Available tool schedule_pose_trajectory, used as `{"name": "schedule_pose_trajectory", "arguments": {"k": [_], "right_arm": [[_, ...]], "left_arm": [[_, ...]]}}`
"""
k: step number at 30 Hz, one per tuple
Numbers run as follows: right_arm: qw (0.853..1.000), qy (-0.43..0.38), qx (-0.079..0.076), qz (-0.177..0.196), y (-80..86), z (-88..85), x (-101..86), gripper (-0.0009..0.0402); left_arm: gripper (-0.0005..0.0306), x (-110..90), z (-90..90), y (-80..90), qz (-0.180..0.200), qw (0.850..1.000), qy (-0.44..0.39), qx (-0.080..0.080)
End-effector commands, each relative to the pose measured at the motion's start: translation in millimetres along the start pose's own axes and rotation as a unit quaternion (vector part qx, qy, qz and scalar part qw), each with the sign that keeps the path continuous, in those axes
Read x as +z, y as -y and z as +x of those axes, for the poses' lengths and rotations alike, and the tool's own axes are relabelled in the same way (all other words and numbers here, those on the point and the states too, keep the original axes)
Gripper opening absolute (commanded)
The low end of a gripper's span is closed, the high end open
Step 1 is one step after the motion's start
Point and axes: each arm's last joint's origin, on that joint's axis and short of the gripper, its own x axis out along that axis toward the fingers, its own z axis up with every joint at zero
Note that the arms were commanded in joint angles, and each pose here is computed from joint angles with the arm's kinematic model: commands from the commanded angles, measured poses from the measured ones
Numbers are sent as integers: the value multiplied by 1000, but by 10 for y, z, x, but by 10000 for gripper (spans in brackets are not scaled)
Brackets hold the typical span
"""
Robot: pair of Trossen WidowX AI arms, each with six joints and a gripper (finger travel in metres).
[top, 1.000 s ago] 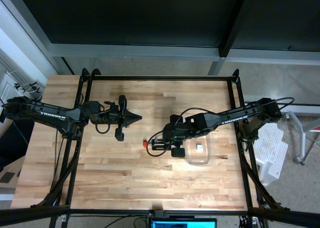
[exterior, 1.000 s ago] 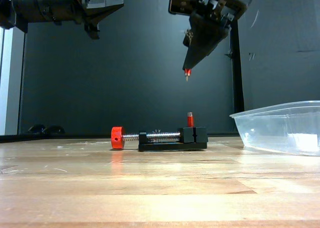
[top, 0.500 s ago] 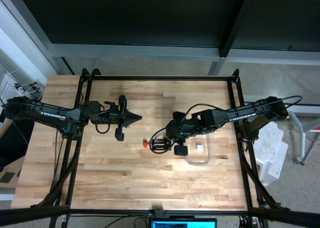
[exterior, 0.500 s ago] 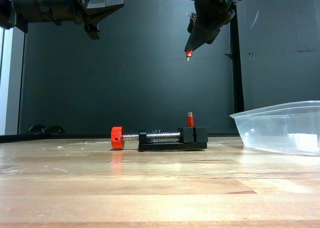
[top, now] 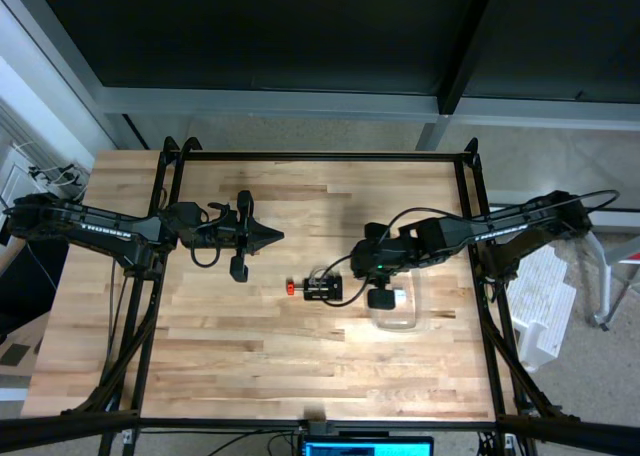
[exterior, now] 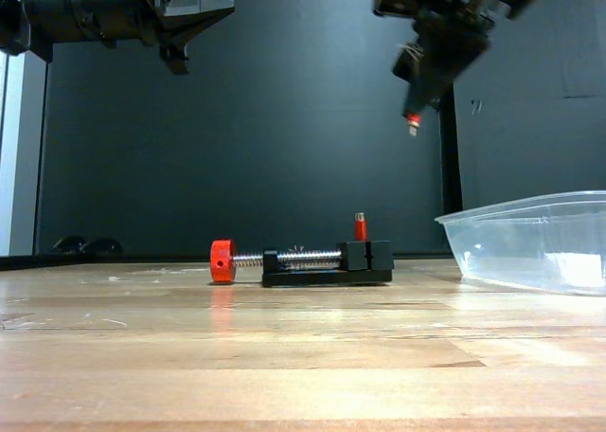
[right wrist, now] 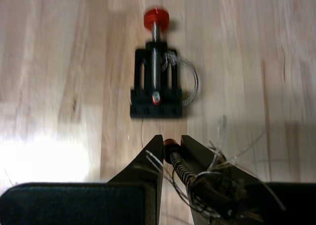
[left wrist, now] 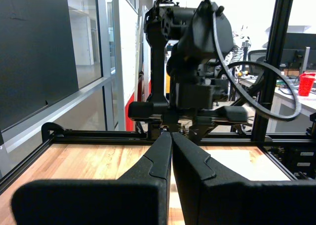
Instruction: Remove the RCA connector from the receptacle and place in the container
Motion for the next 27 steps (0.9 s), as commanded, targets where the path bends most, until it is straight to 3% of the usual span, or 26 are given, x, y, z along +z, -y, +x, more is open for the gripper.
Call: {"name": "schedule_pose_trajectory", "arguments": {"k": [1, 14, 27], "right_arm": [[1000, -4, -5, 4, 24, -2, -176, 4], [999, -24, -7, 22, 98, -27, -695, 4], [997, -73, -16, 26, 113, 135, -1011, 4]], "left_arm": [[0, 0, 0, 0, 0, 1000, 0, 0], [0, 0, 0, -1, 0, 1000, 0, 0], [0, 0, 0, 0, 0, 1000, 0, 0]]}}
